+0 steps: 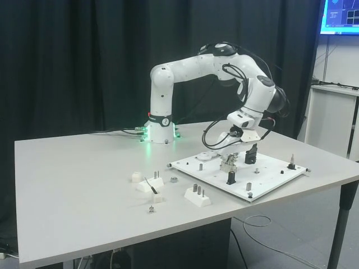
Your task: Insert waterproof.
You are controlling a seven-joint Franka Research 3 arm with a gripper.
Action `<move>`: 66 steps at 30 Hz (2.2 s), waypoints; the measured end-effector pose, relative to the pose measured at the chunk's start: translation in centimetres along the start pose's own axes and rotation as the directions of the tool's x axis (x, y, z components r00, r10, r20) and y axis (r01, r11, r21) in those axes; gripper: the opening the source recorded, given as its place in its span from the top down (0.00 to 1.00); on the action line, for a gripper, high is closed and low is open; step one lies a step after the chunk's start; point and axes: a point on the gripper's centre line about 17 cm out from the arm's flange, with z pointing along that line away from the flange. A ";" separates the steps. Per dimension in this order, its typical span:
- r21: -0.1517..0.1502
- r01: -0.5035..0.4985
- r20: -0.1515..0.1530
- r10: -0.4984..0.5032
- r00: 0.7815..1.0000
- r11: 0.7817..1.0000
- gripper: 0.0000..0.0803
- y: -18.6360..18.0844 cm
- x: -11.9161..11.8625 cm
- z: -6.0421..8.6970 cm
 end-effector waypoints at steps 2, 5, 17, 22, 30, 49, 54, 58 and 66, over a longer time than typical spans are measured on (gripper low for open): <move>0.002 -0.001 0.000 0.001 1.000 1.000 0.61 0.0 0.0 0.0; 0.006 -0.002 0.000 0.002 1.000 1.000 0.61 0.0 0.0 0.0; 0.020 -0.009 0.007 0.009 1.000 1.000 0.61 0.2 -0.2 -0.1; 0.027 -0.014 0.011 0.013 1.000 1.000 0.61 0.5 -0.3 0.0; 0.054 -0.001 0.004 0.001 1.000 0.999 0.61 0.5 -0.2 0.1; 0.092 0.014 -0.010 -0.013 1.000 0.996 0.61 -0.9 0.4 -0.3; 0.088 0.004 -0.006 -0.004 1.000 0.996 0.61 -0.8 0.4 -0.3; 0.077 -0.003 -0.004 0.003 1.000 0.997 0.61 -0.5 0.3 -0.2; 0.065 -0.004 -0.003 0.004 1.000 0.998 0.61 -0.2 0.3 -0.2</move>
